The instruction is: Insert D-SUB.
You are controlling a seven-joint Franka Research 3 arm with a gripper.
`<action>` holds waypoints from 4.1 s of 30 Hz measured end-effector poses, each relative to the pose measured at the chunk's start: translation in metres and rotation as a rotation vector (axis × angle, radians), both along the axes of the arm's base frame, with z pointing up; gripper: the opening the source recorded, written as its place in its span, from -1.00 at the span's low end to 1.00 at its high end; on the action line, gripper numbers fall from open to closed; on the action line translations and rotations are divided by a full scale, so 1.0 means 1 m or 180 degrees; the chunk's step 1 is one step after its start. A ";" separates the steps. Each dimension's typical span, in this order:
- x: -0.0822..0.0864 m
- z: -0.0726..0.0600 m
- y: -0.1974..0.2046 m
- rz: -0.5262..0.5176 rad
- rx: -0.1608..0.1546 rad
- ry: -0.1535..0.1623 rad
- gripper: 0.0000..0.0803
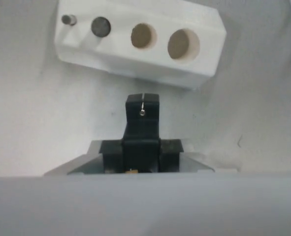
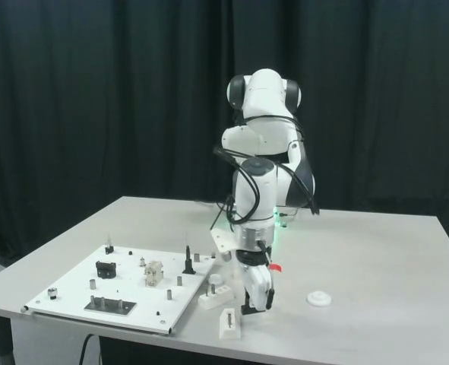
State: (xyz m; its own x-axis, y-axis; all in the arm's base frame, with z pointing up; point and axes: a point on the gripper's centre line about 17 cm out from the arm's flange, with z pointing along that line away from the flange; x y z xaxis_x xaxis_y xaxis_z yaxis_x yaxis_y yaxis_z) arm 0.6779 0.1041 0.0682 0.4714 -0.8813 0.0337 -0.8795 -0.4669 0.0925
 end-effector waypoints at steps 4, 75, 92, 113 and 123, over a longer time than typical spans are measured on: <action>0.001 0.005 0.000 -0.0010 -0.0005 0.0009 -0.63; 0.050 0.087 -0.160 -0.0425 -0.0570 -0.0261 -0.63; 0.042 0.114 -0.272 -0.0395 -0.0734 -0.0240 -0.63; -0.018 0.127 -0.367 -0.0461 -0.0613 0.0079 -0.63; -0.058 0.121 -0.389 -0.0516 -0.0484 0.0221 -0.63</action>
